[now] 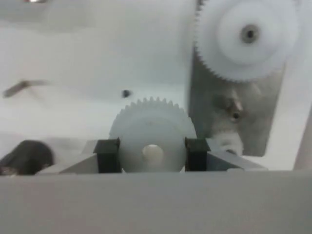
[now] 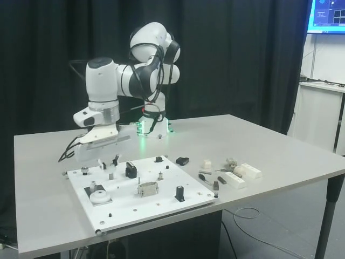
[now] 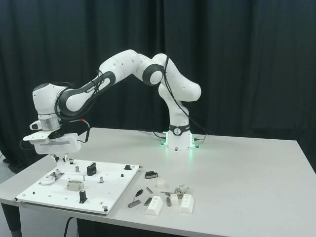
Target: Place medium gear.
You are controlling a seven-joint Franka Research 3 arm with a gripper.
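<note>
Wrist view: gripper (image 1: 152, 155) clamped on the medium gear (image 1: 152, 139) — black pads (image 1: 107, 155) touching both sides.

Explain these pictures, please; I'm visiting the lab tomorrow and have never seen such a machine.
The white arm is a robot bolted on a grey table. Two pictures come from cameras in the room; the third looks down from the arm's wrist. Its end effector grips a white gear between two black fingers, above a white board. A bigger gear already sits on that board. Small loose parts lie on the table beside it.
</note>
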